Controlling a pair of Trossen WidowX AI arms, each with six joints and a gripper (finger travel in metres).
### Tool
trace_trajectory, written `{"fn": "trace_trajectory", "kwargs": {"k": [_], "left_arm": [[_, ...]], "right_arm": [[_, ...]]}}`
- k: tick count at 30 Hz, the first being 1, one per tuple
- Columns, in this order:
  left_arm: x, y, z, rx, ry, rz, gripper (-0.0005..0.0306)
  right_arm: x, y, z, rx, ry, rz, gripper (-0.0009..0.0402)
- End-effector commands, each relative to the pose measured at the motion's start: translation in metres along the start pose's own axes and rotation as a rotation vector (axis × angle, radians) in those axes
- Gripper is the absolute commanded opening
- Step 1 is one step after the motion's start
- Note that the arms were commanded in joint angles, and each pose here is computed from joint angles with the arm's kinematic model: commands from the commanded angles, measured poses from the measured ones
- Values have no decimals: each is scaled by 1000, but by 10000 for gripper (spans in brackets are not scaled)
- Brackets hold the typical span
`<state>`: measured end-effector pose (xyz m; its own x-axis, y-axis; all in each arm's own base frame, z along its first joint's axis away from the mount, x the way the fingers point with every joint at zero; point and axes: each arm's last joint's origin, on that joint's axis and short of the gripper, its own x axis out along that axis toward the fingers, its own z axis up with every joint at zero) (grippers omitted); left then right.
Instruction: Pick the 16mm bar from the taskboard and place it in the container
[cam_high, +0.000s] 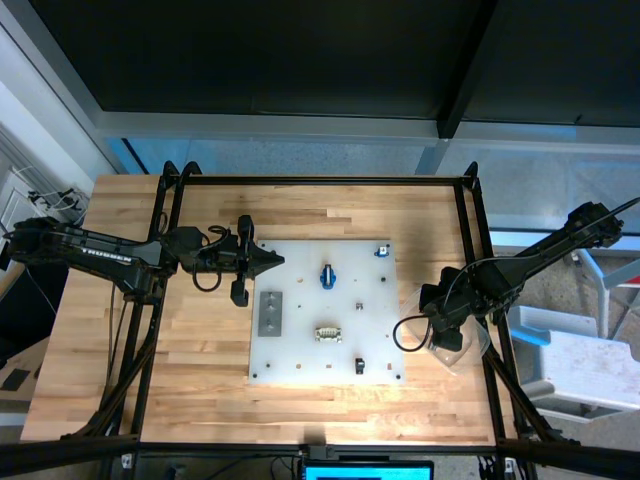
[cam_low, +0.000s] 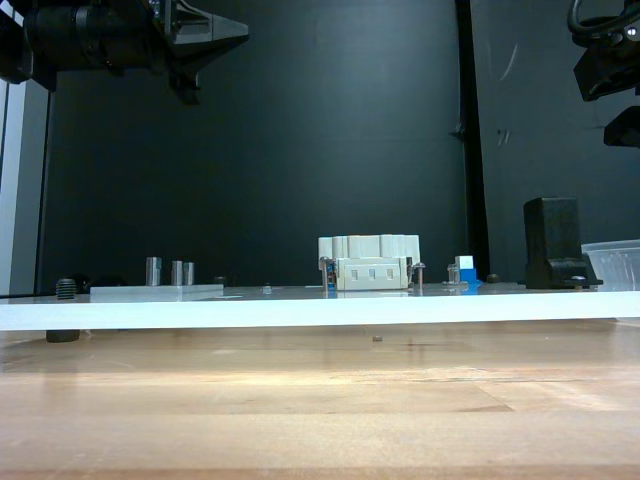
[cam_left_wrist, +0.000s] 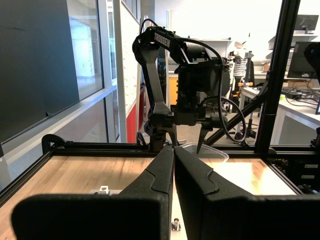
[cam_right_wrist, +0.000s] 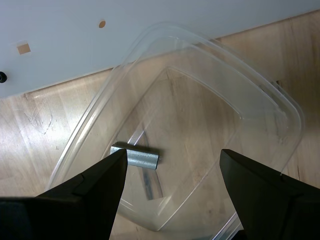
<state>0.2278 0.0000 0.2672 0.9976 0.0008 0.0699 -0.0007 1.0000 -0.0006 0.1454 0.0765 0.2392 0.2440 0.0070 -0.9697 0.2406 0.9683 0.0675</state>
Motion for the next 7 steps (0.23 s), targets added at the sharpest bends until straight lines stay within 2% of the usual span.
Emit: {"fn": "trace_trajectory", "kwargs": {"k": [1,7], "left_arm": [[0,0,0,0,0,0,0],[0,0,0,0,0,0,0]], "right_arm": [[0,0,0,0,0,0,259],[0,0,0,5,0,1,259]]}}
